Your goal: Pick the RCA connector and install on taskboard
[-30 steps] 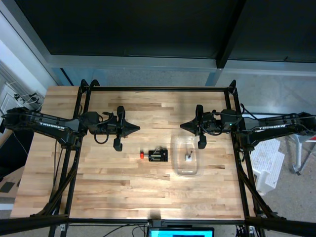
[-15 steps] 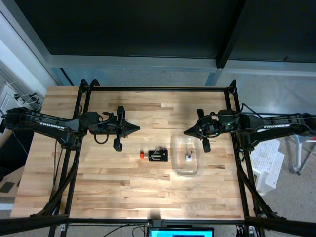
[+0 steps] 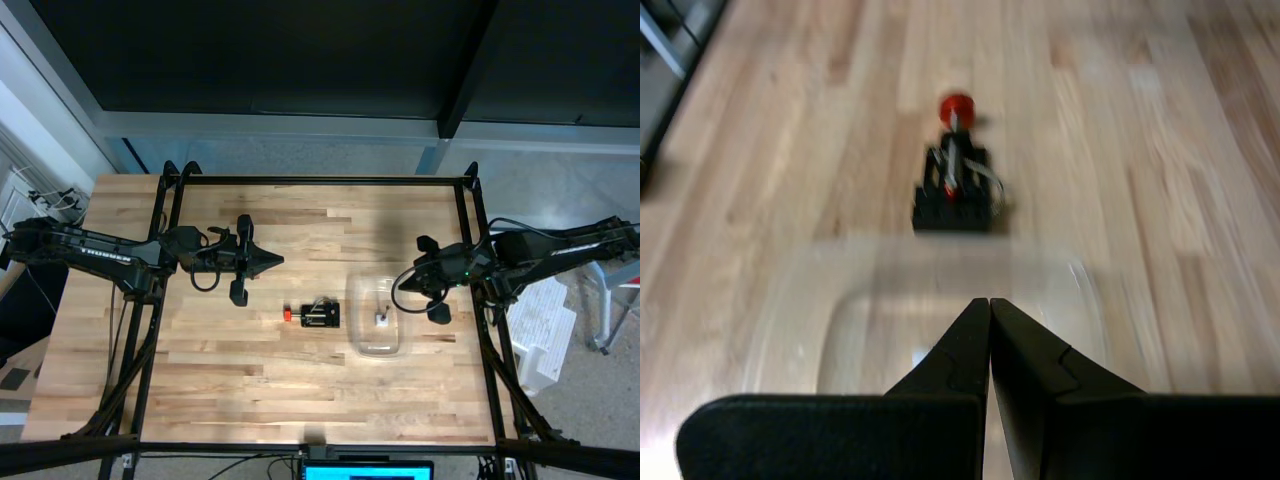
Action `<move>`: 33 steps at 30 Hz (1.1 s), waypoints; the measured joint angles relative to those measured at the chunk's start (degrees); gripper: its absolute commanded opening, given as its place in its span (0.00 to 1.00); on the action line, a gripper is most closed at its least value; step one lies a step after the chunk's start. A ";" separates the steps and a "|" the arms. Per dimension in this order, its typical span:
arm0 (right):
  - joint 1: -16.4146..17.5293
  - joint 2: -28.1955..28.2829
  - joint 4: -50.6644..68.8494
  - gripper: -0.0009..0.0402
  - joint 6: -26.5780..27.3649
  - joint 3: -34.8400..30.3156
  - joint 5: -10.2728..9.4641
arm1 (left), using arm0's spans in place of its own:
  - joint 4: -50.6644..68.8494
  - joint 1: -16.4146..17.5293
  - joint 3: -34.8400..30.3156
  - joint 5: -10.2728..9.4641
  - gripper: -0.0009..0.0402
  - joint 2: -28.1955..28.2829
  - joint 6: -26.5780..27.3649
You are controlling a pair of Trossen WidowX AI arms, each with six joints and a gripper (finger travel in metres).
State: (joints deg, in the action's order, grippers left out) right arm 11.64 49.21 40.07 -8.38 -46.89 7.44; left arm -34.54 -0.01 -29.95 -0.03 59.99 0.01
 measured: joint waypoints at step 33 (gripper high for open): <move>6.80 10.58 14.78 0.35 -8.79 -5.90 0.92 | 0.00 0.00 0.02 0.00 0.02 0.00 0.00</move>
State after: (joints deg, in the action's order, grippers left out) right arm 18.44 59.79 54.85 -17.17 -52.80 8.36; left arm -34.54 -0.01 -29.93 -0.03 59.99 0.01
